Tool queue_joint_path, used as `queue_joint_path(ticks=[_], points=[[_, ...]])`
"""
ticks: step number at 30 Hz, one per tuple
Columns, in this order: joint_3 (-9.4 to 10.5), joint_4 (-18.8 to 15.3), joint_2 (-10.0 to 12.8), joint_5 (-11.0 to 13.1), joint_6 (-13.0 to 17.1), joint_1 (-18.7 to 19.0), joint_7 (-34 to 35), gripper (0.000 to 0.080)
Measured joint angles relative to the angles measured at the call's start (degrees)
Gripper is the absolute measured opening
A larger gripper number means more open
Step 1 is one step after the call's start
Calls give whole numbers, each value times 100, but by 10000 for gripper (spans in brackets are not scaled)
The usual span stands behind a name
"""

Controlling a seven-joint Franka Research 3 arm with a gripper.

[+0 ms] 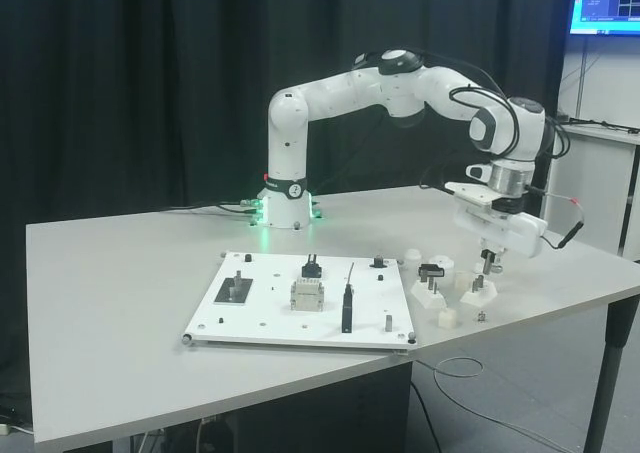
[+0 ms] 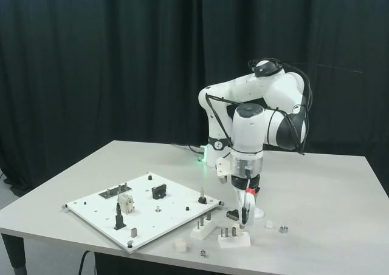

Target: Insert round peg 4.

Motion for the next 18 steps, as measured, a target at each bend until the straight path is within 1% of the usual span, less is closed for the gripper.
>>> queue_joint_path(ticks=[18], points=[[-26,3,-1,-99,-6,0,0,145]])
